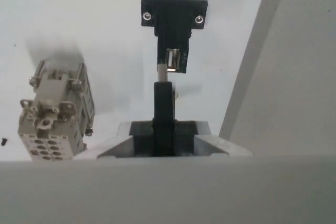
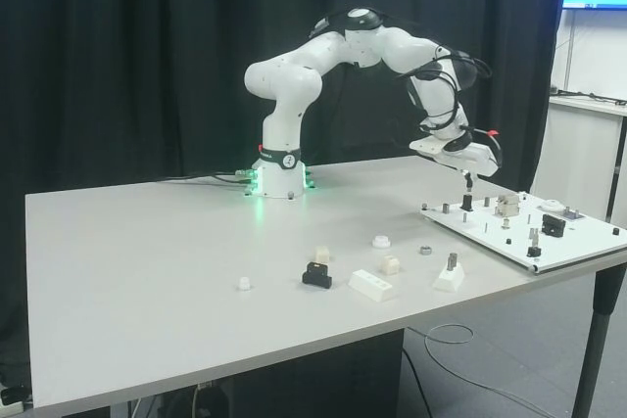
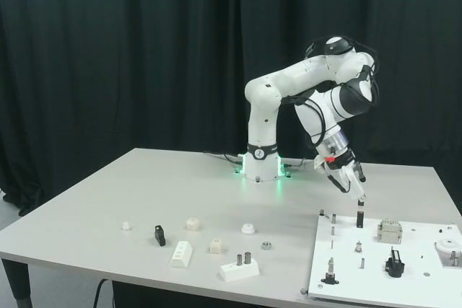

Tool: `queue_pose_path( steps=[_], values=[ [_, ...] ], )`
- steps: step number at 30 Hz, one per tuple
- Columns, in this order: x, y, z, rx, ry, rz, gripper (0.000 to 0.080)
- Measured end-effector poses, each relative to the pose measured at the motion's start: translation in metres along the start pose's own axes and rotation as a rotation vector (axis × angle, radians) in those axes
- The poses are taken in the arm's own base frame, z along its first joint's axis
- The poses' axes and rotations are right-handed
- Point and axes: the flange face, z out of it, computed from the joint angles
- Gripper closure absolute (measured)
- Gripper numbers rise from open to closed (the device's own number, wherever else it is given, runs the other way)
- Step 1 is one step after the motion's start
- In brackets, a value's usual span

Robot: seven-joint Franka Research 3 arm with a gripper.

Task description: Insert USB.

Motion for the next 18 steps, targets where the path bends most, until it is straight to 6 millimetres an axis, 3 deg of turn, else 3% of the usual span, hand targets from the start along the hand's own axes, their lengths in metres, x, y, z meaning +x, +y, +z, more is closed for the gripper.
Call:
queue_pose_path(
  steps=[18],
  values=[
    [0.0034, -0.0014, -0.0004, -0.001, -0.002, 0.008, 0.0731]
  ],
)
